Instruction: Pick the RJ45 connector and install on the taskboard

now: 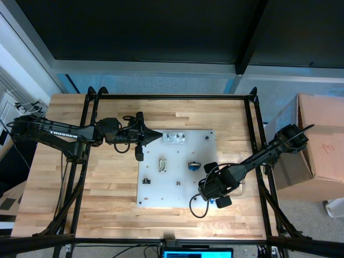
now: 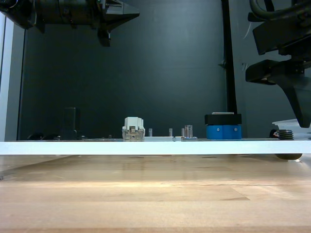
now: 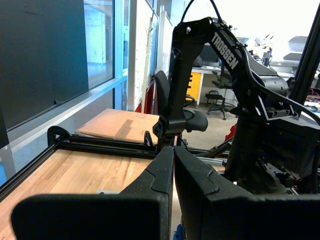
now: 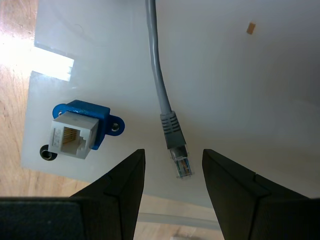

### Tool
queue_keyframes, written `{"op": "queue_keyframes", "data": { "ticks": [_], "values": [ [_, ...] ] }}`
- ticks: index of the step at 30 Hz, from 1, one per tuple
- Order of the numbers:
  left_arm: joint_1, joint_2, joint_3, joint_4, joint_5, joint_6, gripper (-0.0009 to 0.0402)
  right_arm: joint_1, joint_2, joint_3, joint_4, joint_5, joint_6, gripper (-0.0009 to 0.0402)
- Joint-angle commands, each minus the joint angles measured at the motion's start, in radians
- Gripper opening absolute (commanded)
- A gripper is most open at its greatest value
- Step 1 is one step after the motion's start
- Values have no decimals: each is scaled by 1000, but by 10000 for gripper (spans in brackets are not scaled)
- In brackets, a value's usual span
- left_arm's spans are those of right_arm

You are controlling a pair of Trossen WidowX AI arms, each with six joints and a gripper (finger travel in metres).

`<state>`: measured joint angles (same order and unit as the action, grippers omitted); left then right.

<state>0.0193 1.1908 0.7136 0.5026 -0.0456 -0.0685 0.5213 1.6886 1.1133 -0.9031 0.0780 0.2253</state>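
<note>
The right claw (image 4: 172,151) is held spread open just above the RJ45 connector (image 4: 180,162), which is seen lying free on the white taskboard (image 4: 250,100), beside the blue-mounted jack (image 4: 75,131), near the board's four o'clock. The left claw (image 3: 173,160), clenched and empty, is raised at ten o'clock.
</note>
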Motion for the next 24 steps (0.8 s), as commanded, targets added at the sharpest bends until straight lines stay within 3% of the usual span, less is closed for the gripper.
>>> {"op": "queue_keyframes", "data": {
  "ticks": [1, 12, 24],
  "values": [
    [0, 0, 0, 0, 0, 0, 0, 0, 2, -8, 15, 4, -13, 157],
    [0, 0, 0, 0, 0, 0, 0, -1, 2, -58, 82, 4, -18, 138],
    [0, 0, 0, 0, 0, 0, 0, -11, 0, -58, 84, 7, -13, -4]
  ]
}}
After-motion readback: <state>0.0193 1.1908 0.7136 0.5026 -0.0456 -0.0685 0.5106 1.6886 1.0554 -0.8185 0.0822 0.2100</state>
